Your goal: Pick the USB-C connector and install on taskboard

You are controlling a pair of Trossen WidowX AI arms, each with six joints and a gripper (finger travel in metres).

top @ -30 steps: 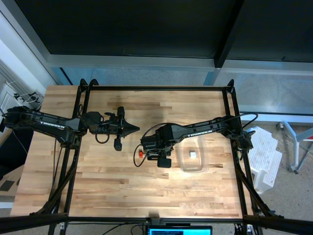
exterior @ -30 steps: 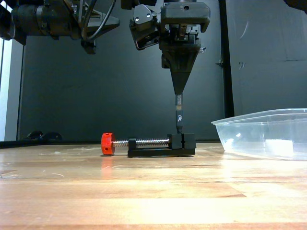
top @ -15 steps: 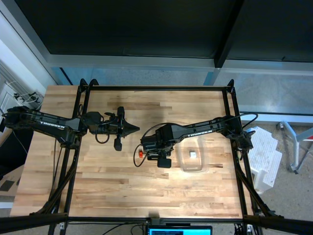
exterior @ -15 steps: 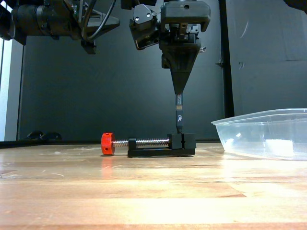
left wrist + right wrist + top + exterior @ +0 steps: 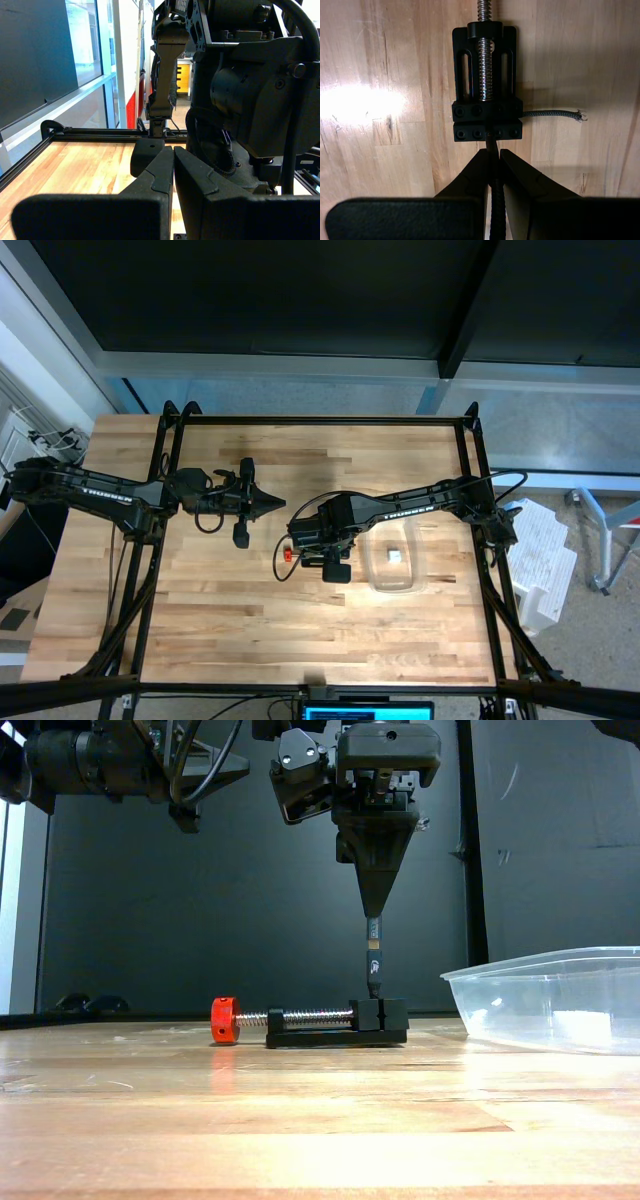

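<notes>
Over the middle of the pale wooden plank table point(image 5: 200, 620), the high view shows the right gripper point(image 5: 331, 562) pointing straight down above the taskboard point(image 5: 287, 554). This is a small black block fixture, and only its orange-red knob end shows past the wrist. Just beside it on the right sits a clear plastic tray point(image 5: 398, 590) holding a small white block point(image 5: 395, 554). The left gripper point(image 5: 280, 502) hangs apart to the left, aimed toward the centre.

In the low view the USB-C connector point(image 5: 374, 960), a slim dark grey sliver of a plug, stands upright. Its top is pinched in the right gripper's tips and its lower end meets the top of the taskboard's jaw block. Its long axis is vertical with the mating end down. Whether the tip has entered a slot cannot be told.

In the left wrist view the left gripper's fingers point(image 5: 160, 172) lie pressed together with nothing between them.

In the right wrist view the right gripper's pads point(image 5: 475, 172) are clamped on the connector, which reaches the edge of the black block. A short braided cord point(image 5: 555, 114) with a frayed end lies on the wood beside the block.

The plug looks light, stiff and smooth-sided. It seems small enough to pivot or slip in the pads, and its tip would likely suffer from an off-axis push. The sound hold appears to be the present one, on the flat sides of the upper body with the mating end left free.
</notes>
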